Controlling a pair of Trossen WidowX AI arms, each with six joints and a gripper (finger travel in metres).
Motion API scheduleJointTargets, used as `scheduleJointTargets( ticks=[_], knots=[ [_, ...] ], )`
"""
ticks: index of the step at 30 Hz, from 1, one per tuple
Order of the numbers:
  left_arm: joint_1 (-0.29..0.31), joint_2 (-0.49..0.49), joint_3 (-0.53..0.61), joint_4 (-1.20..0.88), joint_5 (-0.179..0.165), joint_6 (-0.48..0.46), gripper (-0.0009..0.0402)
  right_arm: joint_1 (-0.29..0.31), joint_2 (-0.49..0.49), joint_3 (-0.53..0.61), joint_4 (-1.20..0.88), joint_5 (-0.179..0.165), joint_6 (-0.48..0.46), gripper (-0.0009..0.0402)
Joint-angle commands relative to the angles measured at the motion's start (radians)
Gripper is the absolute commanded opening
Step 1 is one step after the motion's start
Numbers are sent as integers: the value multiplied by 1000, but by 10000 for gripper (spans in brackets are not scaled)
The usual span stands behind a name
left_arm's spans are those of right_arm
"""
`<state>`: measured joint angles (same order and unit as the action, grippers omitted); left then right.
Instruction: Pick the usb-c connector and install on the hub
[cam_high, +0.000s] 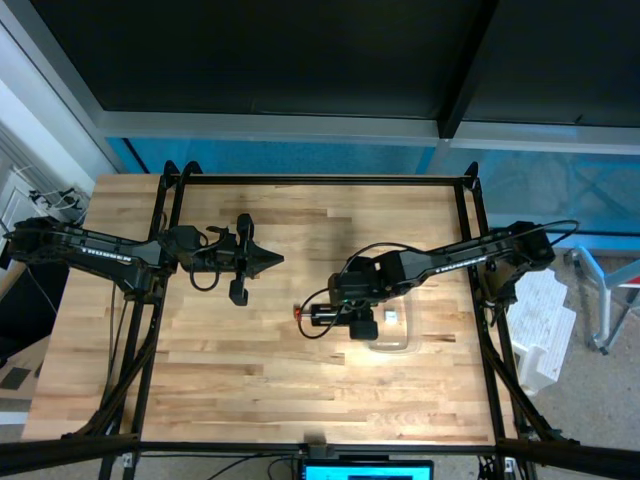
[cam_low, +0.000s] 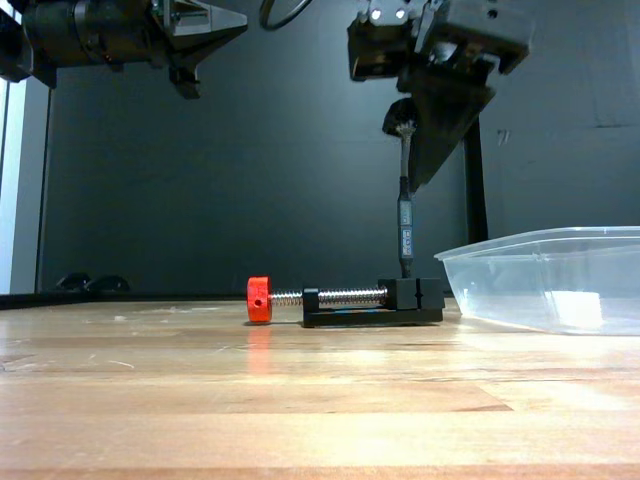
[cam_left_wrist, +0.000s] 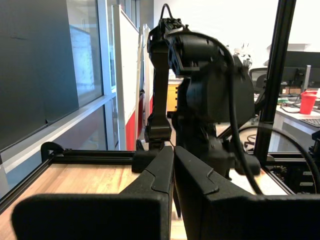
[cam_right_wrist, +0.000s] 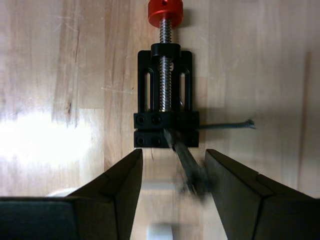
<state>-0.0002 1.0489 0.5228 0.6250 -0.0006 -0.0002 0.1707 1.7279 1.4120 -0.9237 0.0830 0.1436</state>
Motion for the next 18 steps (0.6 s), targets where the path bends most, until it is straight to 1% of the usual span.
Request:
scheduleJointTargets(
  ticks=[1, 5, 6, 8, 11, 16, 18],
  knots=[
    [0, 0, 0, 1, 0, 0, 0, 0, -27, 2, -21, 1, 1, 191],
    [0, 0, 0, -1, 0, 0, 0, -1, -52, 2, -33, 0, 0, 197],
    [0, 0, 0, 0, 0, 0, 0, -1, -59, 2, -33, -6, -5, 197],
    [0, 0, 0, 1, 0, 0, 0, -2, -85, -2, -31, -5, -25, 196],
    [0, 0, 0, 0, 0, 0, 0, -10, -136, -21, -23, -5, -31, 196],
    [0, 0, 0, 1, 0, 0, 0, -32, -251, -122, 90, -5, -29, 195],
    [0, 0, 0, 0, 0, 0, 0, -40, -295, -166, 149, -5, -28, 187]
  ],
)
